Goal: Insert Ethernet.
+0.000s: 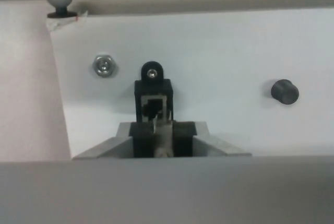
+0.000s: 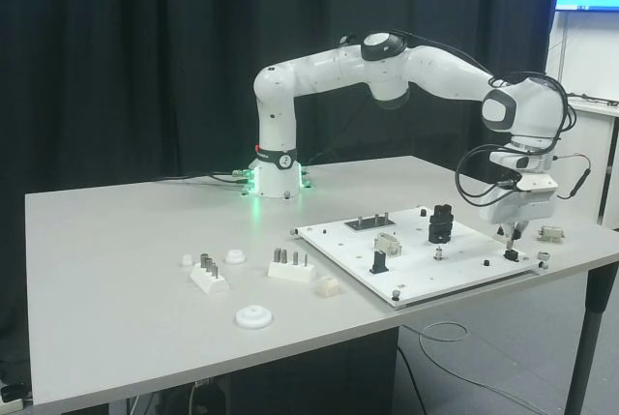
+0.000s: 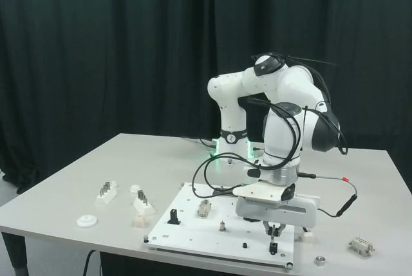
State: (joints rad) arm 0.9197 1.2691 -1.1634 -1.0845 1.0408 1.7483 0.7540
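Ethernet plug [image 1: 161, 139] pinched between closed gripper [image 1: 161, 141] fingers, nose at mouth of black socket [image 1: 153, 104] directly ahead — insertion begun at most, seating not confirmed. Remaining: push home, release. Socket bolted to white board [image 1: 219, 57]; board sits on grey desk [image 2: 116, 241] below gripper. Black peg [image 1: 285, 92] and hex nut [image 1: 104, 65] flank socket, untouched.

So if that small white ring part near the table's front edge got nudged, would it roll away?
Probably not: the white ring part lies flat on the grey table, so it should slide. It looks like light plastic, so even a slight push could shift it.
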